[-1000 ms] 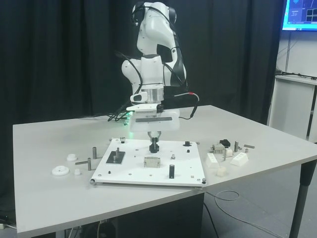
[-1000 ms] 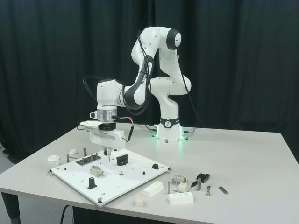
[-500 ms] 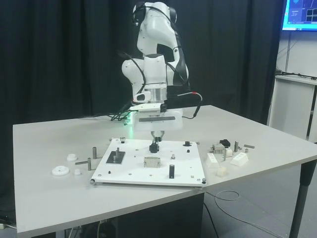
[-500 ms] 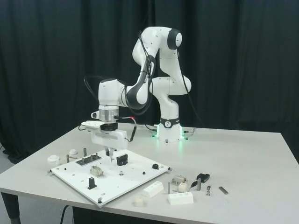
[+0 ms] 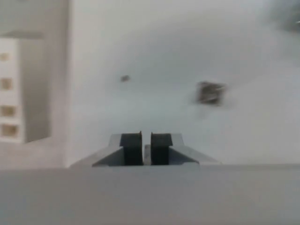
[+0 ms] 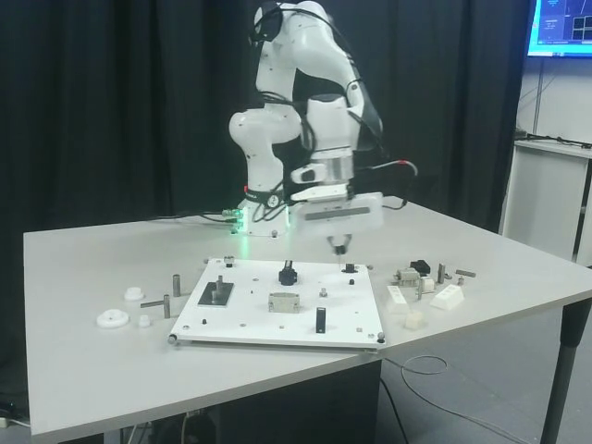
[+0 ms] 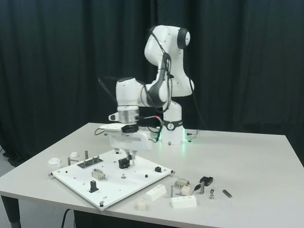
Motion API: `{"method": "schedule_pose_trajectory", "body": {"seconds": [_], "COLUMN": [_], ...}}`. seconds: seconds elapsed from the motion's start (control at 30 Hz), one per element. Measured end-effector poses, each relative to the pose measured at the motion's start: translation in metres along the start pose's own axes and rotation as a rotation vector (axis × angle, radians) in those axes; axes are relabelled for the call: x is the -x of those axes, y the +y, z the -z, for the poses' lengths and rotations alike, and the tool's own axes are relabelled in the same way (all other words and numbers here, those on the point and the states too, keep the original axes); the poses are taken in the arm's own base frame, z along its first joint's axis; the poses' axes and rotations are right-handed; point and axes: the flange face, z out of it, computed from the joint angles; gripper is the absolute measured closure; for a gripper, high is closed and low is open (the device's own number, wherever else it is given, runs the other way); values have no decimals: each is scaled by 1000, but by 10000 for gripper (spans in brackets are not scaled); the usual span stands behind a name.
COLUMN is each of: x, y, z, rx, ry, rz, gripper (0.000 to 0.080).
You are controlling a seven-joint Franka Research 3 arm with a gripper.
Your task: Place square peg 1.
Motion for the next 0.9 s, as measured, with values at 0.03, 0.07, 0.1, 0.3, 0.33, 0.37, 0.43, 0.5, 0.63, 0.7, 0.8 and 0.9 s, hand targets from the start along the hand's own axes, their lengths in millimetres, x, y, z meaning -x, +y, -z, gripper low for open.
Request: {"method": "schedule_pose_trajectory", "body": {"seconds": [0.03,0.07,0.1,0.3,0.33,0.37,0.43,0.5,0.63,0.7,0.8,0.9], "x": [7,14,21,67,75,83,99,115,148,163,186,208], "y": [-4,-9,-13,-37,-41,-44,-51,-57,-68,-73,-78,-83], "z": [0,0,0,0,0,0,-1,-2,-4,-4,-5,-6], "rx": [0,1,1,4,4,4,6,8,14,18,24,32], "ry": [-6,-11,-15,-41,-44,-46,-51,-55,-57,-56,-52,-48], "rz": [2,3,5,8,8,8,9,14,37,47,48,47], "gripper": [767,767,767,767,767,767,767,767,767,767,767,767]}}
